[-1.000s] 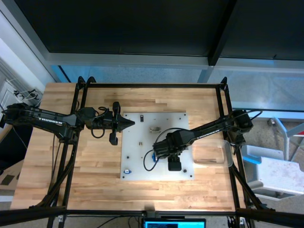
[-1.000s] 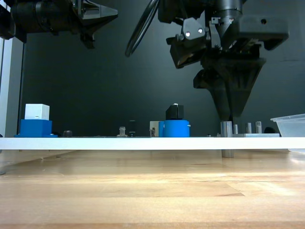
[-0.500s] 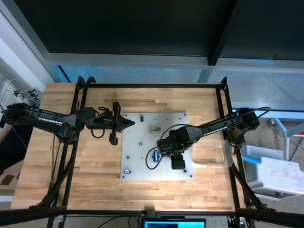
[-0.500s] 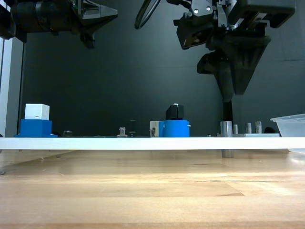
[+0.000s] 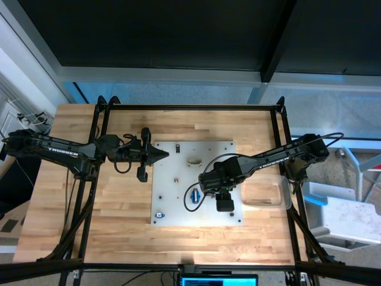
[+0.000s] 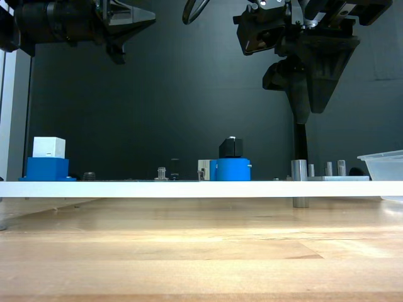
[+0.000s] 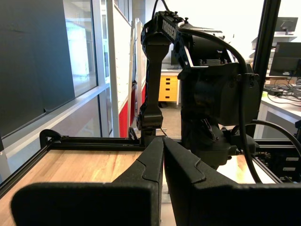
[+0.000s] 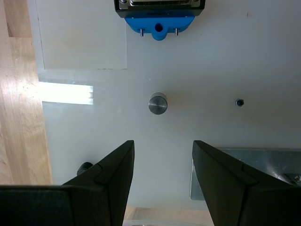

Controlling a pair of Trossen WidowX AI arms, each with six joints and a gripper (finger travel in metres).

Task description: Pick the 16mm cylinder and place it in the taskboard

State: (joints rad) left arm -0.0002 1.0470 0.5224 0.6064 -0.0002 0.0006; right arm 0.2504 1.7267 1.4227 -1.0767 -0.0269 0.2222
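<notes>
The 16mm cylinder (image 8: 158, 103) is a short silvery peg standing upright in the white taskboard (image 8: 211, 56). In the low view the cylinder (image 6: 299, 171) pokes through the taskboard (image 6: 126, 187) edge. My right gripper (image 8: 162, 146) hangs open well above the peg, its fingers (image 8: 113, 174) apart and holding nothing. From the low view the right gripper (image 6: 301, 116) is high over the cylinder, and in the high view the right gripper (image 5: 221, 196) hides it. My left gripper (image 7: 163, 141) is shut and empty, parked at the board's left edge (image 5: 161, 154).
A blue connector (image 8: 159, 21) and a grey metal block (image 8: 235, 174) flank the peg. A blue round fixture (image 6: 233, 168) and a white cube on a blue base (image 6: 48, 157) stand on the board. A clear tray (image 5: 265, 193) lies right of the board.
My right gripper has risen straight up from just above the cylinder, leaving it standing in the board. The left arm has not moved.
</notes>
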